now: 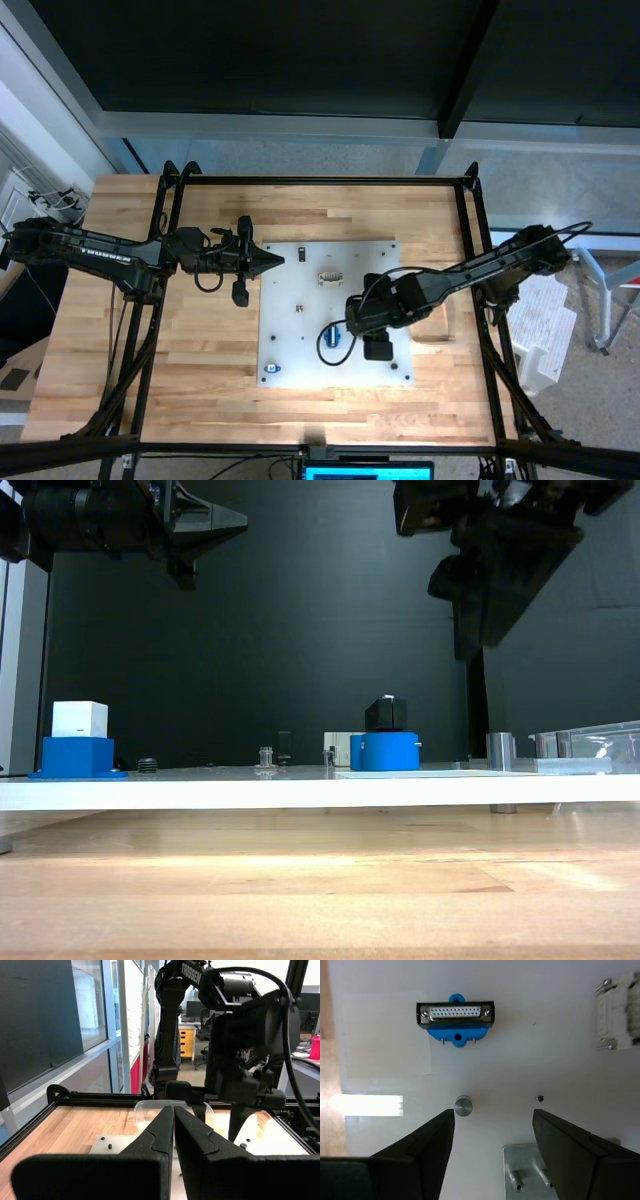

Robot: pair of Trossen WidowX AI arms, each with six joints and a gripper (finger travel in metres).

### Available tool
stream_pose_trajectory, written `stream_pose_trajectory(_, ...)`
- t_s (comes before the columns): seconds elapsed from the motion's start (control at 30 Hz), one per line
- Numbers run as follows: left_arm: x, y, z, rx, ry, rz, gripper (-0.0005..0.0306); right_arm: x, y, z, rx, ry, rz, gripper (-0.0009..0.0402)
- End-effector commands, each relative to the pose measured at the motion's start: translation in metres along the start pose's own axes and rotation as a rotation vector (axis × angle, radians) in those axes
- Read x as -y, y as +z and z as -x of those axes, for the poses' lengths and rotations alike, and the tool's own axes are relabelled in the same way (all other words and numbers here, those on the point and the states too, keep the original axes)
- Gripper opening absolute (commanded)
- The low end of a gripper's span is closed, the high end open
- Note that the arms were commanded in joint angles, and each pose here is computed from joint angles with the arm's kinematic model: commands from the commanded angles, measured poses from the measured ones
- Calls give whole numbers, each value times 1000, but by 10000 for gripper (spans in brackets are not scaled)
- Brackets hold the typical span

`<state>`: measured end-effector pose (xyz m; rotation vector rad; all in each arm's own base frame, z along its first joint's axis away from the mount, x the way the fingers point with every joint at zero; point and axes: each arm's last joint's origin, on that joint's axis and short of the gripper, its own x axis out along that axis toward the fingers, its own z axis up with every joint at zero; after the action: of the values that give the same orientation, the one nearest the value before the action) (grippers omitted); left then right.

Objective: Remove the 16mm cylinder and place in the container

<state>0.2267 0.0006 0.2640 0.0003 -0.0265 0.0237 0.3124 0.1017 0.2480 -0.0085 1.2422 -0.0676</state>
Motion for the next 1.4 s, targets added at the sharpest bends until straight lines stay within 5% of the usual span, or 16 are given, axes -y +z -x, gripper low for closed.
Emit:
stream_pose_trajectory(0.03, 0, 0, 0, 0, 0, 0, 0, -5, 0, -7, -17, -4, -4, 226)
stream_pose_trajectory(0.67, 0, 0, 0, 0, 0, 0, 0, -16, -2, -39, -103, -31, -51, 224)
stream_pose_trajectory(1.4, 0, 0, 0, 0, 0, 0, 0, -22, -9, -66, -106, -5, -45, 210)
